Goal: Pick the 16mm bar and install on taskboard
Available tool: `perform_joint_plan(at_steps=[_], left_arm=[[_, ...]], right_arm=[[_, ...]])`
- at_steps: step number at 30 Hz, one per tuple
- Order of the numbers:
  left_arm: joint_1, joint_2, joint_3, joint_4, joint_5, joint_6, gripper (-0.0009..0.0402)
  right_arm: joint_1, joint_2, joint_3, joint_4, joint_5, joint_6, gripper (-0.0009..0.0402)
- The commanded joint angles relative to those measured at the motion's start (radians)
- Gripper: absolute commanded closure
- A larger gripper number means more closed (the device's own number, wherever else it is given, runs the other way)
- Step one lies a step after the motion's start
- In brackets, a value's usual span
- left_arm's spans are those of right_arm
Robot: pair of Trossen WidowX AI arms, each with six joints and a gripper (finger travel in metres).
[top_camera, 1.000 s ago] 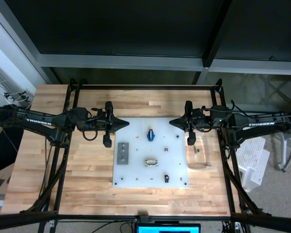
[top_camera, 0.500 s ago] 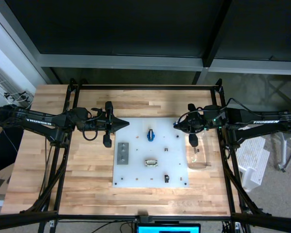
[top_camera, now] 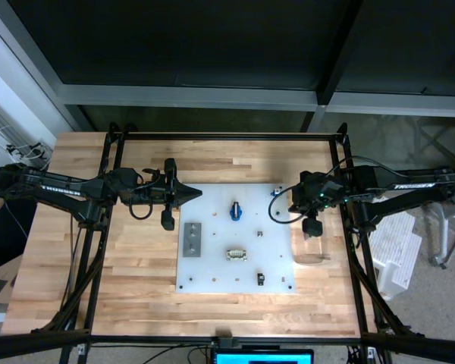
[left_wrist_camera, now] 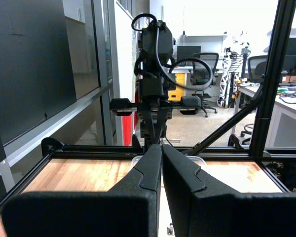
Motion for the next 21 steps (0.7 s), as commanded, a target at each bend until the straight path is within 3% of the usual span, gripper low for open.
perform_joint_plan(at_steps=[1, 21], left_arm=[[0.0, 0.0, 0.0, 0.0, 0.0, 0.0, 0.0393], [0.0, 0.0, 0.0, 0.0, 0.0, 0.0, 0.0393]], right_arm=[[0.023, 0.022, 0.019, -0.082, 0.0, -0.003, 0.0393], [0.14, 0.035, 0.014, -0.351, -0.001, 0.006, 0.0393]])
